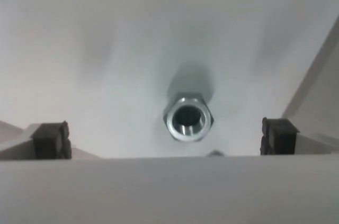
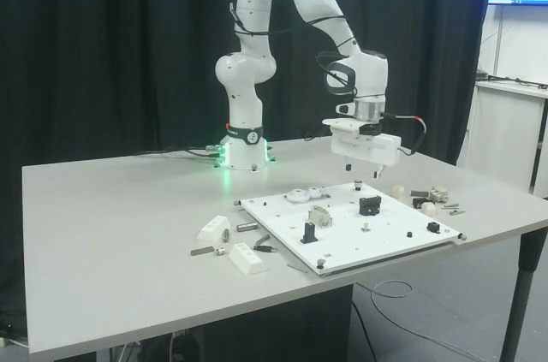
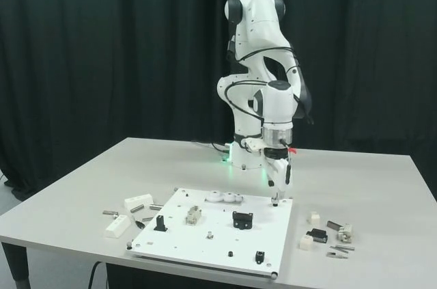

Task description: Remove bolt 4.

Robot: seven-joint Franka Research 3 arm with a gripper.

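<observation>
My claw (image 2: pixel 362 172) hangs open above the far corner of the white board (image 2: pixel 342 234), its two black fingertips (image 1: pixel 51 140) spread wide and gripping nothing. Straight below, between them in the wrist view, stands the bolt (image 1: pixel 187 118): a hex head with a hollow, shiny socket, upright on the board and throwing a soft shadow behind it. The tips are clear of it on both sides, not touching. From the second room view the bolt (image 3: pixel 275 202) sits near the board's back corner, just under my claw (image 3: pixel 279 181), which is a little above it.

The board lies on the grey counter (image 2: pixel 103 225) in front of my base. On it I see a black bracket (image 3: pixel 242 220), a small black upright (image 3: pixel 160 223), a metal block (image 3: pixel 193 215) and white round parts (image 3: pixel 224 197) along the back edge. Beside the board, on the counter, lie two white blocks (image 2: pixel 231 244) on one side and small loose parts (image 3: pixel 328 233) on the other.
</observation>
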